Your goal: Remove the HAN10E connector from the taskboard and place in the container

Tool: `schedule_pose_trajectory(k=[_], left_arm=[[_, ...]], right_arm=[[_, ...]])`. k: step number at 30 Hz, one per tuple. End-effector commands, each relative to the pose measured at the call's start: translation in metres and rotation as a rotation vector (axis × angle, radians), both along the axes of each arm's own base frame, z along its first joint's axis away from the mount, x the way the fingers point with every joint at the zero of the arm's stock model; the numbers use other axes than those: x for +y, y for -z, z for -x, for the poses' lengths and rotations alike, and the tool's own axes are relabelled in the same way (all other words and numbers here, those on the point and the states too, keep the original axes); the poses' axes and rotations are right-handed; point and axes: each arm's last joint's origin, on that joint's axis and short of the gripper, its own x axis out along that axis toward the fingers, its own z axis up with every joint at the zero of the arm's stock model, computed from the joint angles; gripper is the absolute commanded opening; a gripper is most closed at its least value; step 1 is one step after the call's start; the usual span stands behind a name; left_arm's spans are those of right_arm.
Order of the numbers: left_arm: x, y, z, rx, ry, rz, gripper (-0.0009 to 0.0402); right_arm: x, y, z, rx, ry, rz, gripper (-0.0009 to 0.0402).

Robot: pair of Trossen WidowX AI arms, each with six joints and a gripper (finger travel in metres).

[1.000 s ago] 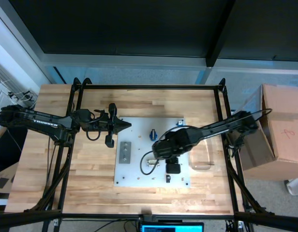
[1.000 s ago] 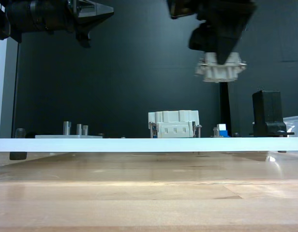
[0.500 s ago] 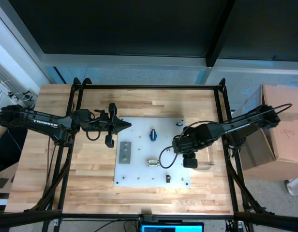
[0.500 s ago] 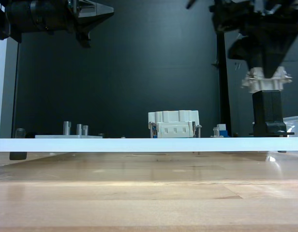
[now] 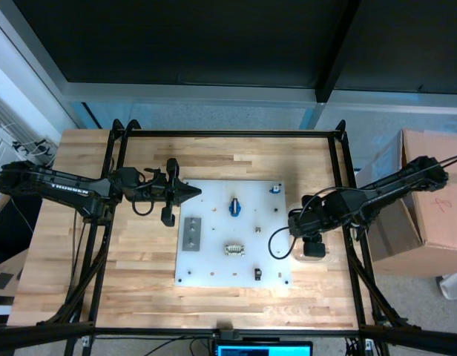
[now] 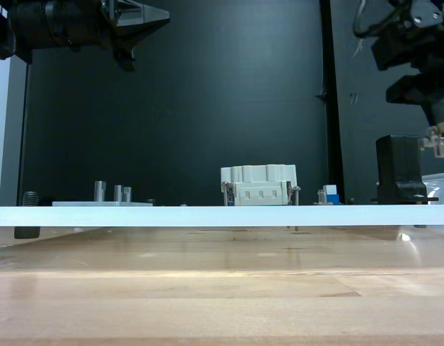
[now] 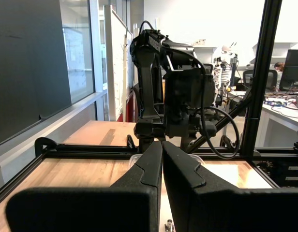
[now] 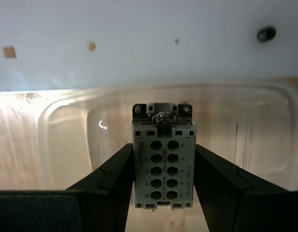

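Observation:
The light grey HAN10E connector (image 8: 163, 154) is held clear of the board, my right gripper (image 8: 163, 166) shut on its sides. It hangs over the clear plastic container (image 8: 62, 116), just off the white taskboard's (image 5: 214, 222) right edge. The high view shows the right gripper (image 5: 312, 248) above the container (image 5: 323, 257). At the low view's right edge, the connector (image 6: 442, 140) hangs beneath the gripper (image 6: 437, 119). A matching grey housing (image 5: 233, 250) (image 6: 259, 184) stays seated on the board. My left gripper (image 5: 191, 192) (image 7: 162, 150) hovers shut and empty by the board's far left corner.
On the board stand a grey plate with pegs (image 5: 191, 232), a blue part (image 5: 235, 206) and a black block (image 5: 259, 274) (image 6: 398, 169). A black frame (image 5: 340, 148) rings the table. A cardboard box (image 5: 429, 200) sits beyond the right edge.
My right gripper has carried the connector rightward from above the board to over the container, and lower. The left arm has not moved.

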Motion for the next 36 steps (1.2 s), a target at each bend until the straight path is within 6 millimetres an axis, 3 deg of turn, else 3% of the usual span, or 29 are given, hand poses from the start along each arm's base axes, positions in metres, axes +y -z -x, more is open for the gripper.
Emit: schedule_pose_trajectory(k=[1,10,16,22,36], left_arm=[[0.0,0.0,0.0,0.0,0.0,0.0,0.0],[0.0,0.0,0.0,0.0,0.0,0.0,0.0],[0.0,0.0,0.0,0.0,0.0,0.0,0.0],[0.0,0.0,0.0,0.0,0.0,0.0,0.0],[0.0,0.0,0.0,0.0,0.0,0.0,0.0]], right_arm=[[-0.001,0.006,0.008,0.003,0.002,0.0,0.0018],[-0.003,0.026,0.019,0.024,0.03,0.002,0.002],[-0.003,0.045,0.02,-0.008,0.057,-0.004,0.0044],[-0.005,0.054,0.023,-0.003,0.076,0.013,0.0089],[-0.005,0.054,0.023,-0.017,0.094,0.03,0.0231]])
